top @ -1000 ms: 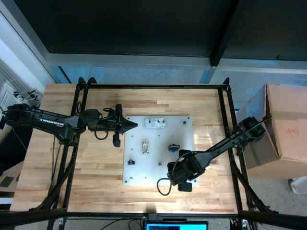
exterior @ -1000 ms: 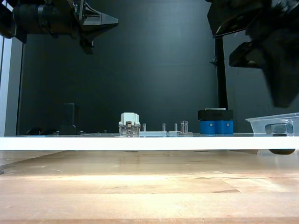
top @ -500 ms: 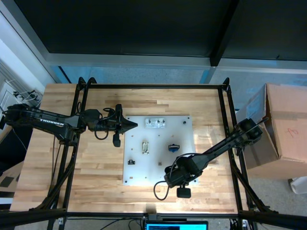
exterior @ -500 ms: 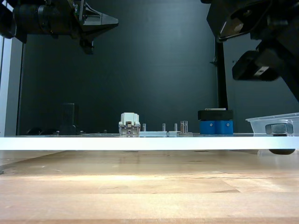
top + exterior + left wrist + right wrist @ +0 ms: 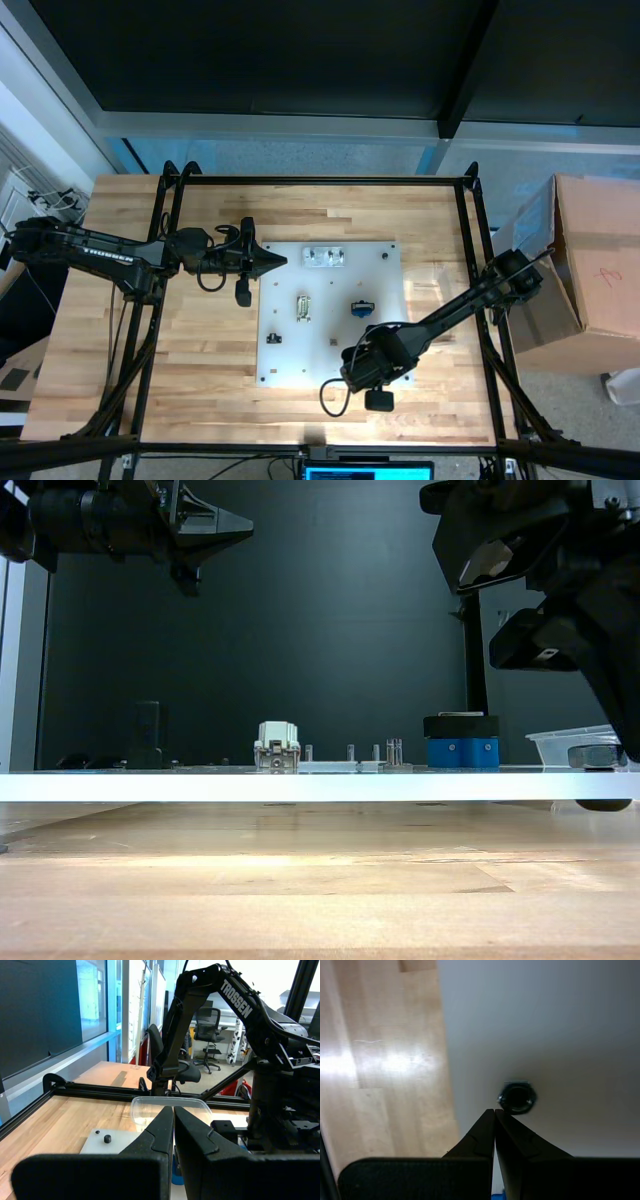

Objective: Unfasten the M12 nut and place it in the container

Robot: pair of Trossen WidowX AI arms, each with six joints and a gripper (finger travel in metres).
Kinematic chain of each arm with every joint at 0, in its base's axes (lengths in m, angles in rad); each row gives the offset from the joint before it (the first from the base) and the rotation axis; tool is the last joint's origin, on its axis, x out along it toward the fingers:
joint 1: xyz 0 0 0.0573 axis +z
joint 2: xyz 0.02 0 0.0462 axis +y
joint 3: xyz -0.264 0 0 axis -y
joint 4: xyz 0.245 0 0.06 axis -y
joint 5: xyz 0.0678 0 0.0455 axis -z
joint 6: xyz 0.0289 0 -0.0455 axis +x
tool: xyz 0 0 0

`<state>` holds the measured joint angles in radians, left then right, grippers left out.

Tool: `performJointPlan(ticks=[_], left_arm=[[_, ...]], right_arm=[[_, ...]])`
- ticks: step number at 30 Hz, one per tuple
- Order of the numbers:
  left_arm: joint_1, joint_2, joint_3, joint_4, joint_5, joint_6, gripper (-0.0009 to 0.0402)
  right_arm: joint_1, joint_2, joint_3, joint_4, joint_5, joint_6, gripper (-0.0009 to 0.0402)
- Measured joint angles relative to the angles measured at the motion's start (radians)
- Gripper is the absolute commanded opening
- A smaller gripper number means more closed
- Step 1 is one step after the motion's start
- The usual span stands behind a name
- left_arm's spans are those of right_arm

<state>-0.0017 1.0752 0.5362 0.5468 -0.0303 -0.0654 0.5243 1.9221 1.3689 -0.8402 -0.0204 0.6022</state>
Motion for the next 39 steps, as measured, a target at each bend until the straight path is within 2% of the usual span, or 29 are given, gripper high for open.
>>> performJointPlan(ticks=[8, 9, 10, 12, 13, 15, 18, 22, 25, 27, 29, 39], left_arm=[[0.0, 0.0, 0.0, 0.0, 0.0, 0.0, 0.0], [0.0, 0.0, 0.0, 0.0, 0.0, 0.0, 0.0], [0.0, 0.0, 0.0, 0.0, 0.0, 0.0, 0.0], [0.0, 0.0, 0.0, 0.0, 0.0, 0.0, 0.0], [0.0, 0.0, 0.0, 0.0, 0.0, 0.0, 0.0], [0.0, 0.0, 0.0, 0.0, 0.0, 0.0, 0.0], [0.0, 0.0, 0.0, 0.0, 0.0, 0.0, 0.0], [0.0, 0.0, 0.0, 0.0, 0.0, 0.0, 0.0], [0.0, 0.0, 0.0, 0.0, 0.0, 0.0, 0.0], [0.0, 0.0, 0.0, 0.0, 0.0, 0.0, 0.0], [0.0, 0.0, 0.0, 0.0, 0.0, 0.0, 0.0], [0.0, 0.0, 0.0, 0.0, 0.0, 0.0, 0.0]], right_arm=[[-0.003, -0.001, 0.0, -0.006, 0.01, -0.005, 0.0], [-0.004, -0.003, 0.0, -0.015, 0.03, -0.014, 0.0], [-0.005, -0.006, 0.002, -0.039, 0.078, -0.01, 0.0], [-0.002, -0.019, 0.012, -0.107, 0.259, 0.047, 0.0], [-0.003, -0.027, 0.019, -0.137, 0.32, 0.063, 0.0], [-0.007, -0.045, 0.028, -0.164, 0.346, 0.065, 0.0], [-0.002, -0.055, 0.028, -0.168, 0.304, 0.067, 0.0], [-0.004, -0.064, 0.028, -0.16, 0.15, 0.064, 0.0], [-0.005, -0.064, 0.028, -0.124, 0.005, 0.04, 0.0], [-0.003, -0.064, 0.028, -0.095, -0.056, 0.036, 0.0], [-0.001, -0.064, 0.028, -0.066, -0.074, 0.034, 0.0], [-0.002, -0.004, 0.028, -0.006, -0.077, -0.014, 0.0]])
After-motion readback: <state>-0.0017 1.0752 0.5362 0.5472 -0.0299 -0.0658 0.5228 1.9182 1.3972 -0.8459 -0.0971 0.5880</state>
